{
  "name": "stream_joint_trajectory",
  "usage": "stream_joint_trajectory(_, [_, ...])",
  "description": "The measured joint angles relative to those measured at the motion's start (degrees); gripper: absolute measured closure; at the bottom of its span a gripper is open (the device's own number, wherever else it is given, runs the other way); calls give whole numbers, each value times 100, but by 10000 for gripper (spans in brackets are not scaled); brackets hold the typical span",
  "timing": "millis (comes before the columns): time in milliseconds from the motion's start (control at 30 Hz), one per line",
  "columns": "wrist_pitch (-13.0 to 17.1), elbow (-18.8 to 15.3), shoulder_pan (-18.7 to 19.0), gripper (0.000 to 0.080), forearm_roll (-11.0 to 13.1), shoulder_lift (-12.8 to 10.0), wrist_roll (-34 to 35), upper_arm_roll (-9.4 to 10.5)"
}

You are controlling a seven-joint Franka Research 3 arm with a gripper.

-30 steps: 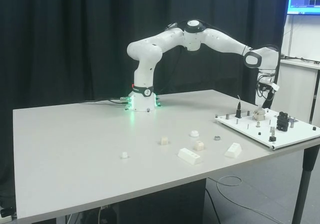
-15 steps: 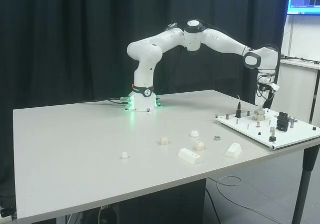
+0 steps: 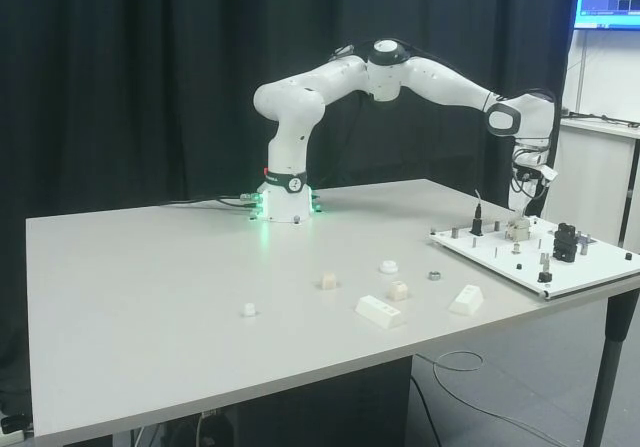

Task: Insert round peg 3.

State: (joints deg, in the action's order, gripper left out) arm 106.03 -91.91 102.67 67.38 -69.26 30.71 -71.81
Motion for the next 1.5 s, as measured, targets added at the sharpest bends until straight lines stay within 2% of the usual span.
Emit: stream_joint_trajectory(1500, [97, -315, 285, 690, 0, 9, 0, -30])
